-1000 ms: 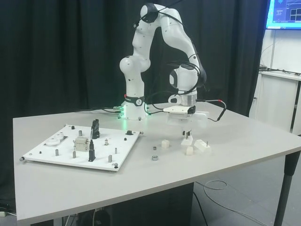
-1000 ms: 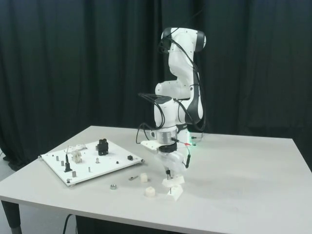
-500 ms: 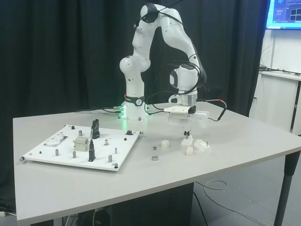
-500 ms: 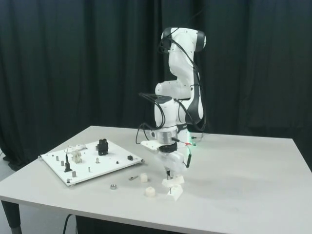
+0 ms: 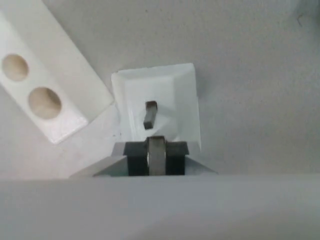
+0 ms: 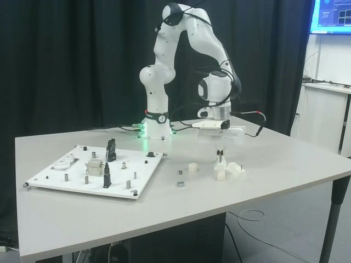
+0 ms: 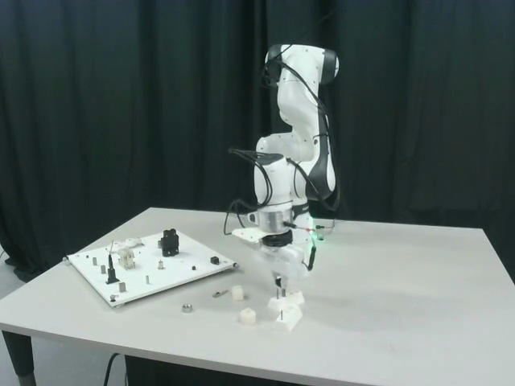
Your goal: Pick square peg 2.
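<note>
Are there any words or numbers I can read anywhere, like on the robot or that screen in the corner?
None can be read.
Screen: it shows some marks, too small to read.
Arm: a small dark mark on its base, too blurred to read.
Board and white blocks: no writing shows.

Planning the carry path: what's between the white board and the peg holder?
First room view: a small white cube and a nut lie on the table between board and holder.
</note>
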Controlling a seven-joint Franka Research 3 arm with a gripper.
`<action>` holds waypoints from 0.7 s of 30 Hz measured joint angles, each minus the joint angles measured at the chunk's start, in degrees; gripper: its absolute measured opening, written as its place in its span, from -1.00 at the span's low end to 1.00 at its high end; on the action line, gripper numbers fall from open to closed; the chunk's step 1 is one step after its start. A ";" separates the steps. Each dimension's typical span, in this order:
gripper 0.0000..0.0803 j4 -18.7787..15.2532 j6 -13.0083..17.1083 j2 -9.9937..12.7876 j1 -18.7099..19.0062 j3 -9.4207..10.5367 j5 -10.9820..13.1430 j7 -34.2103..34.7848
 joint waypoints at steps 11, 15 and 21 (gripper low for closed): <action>-0.82 0.03 -1.94 -2.71 -0.02 -1.11 -2.63 0.00; -0.82 0.20 -3.19 -3.67 -0.03 -1.55 -3.79 0.05; -0.82 0.59 -4.58 -4.84 -0.03 -2.05 -4.92 0.14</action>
